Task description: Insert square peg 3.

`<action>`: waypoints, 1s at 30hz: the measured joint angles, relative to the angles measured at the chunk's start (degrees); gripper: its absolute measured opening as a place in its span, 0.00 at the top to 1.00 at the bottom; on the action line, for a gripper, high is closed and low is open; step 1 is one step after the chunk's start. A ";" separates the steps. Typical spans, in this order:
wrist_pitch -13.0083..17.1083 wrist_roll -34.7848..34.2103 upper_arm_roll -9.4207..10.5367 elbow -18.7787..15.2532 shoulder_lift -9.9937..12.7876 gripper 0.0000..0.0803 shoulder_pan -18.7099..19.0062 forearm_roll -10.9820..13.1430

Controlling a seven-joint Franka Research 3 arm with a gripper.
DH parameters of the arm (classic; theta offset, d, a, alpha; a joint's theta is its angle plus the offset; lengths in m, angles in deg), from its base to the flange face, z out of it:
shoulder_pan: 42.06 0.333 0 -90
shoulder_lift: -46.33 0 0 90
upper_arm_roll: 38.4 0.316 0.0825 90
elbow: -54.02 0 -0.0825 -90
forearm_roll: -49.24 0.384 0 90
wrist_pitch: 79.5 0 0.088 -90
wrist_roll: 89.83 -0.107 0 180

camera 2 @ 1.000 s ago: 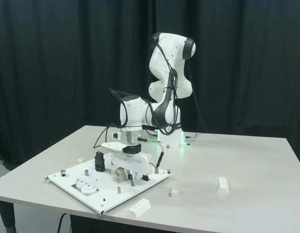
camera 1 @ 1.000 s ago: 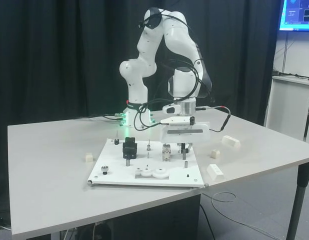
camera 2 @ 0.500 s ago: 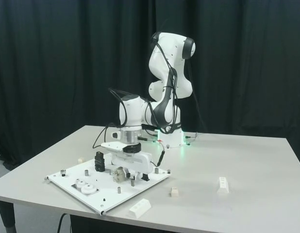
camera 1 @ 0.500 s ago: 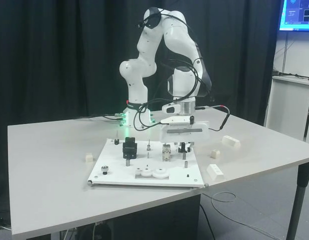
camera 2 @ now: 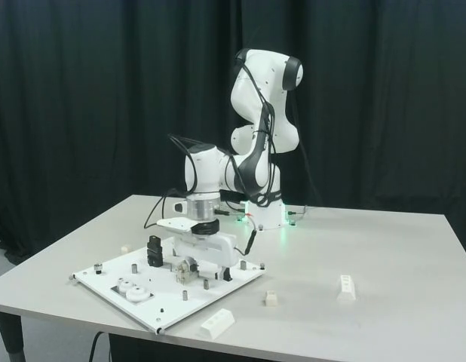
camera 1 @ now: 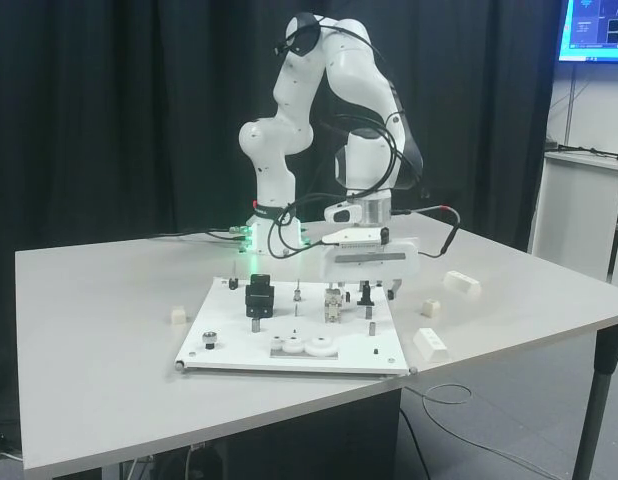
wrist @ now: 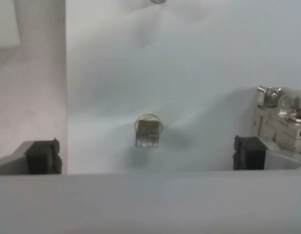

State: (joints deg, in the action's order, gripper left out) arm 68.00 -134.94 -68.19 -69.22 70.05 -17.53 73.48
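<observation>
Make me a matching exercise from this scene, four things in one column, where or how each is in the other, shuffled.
1 gripper
2 square peg
3 white board
4 gears

A lies on the grey table
B open, above the board
C at the board's edge away from the arm's base
D stands between the fingers, untouched

Pairs: 1-B, 2-D, 3-A, 4-C

Dull metal square peg (wrist: pixel 148 132) stands on a smooth, matt white board (wrist: pixel 199 68).

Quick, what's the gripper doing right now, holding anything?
Gripper: open, holding nothing; its black fingers stand wide apart on either side of the small grey square peg in the white board.
</observation>
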 joint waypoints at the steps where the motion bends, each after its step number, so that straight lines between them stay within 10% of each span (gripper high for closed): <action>1: -0.12 0.00 0.00 0.00 -0.10 0.05 0.00 0.00; 30: -4.26 1.25 -1.44 2.44 -1.19 0.00 -0.06 -1.19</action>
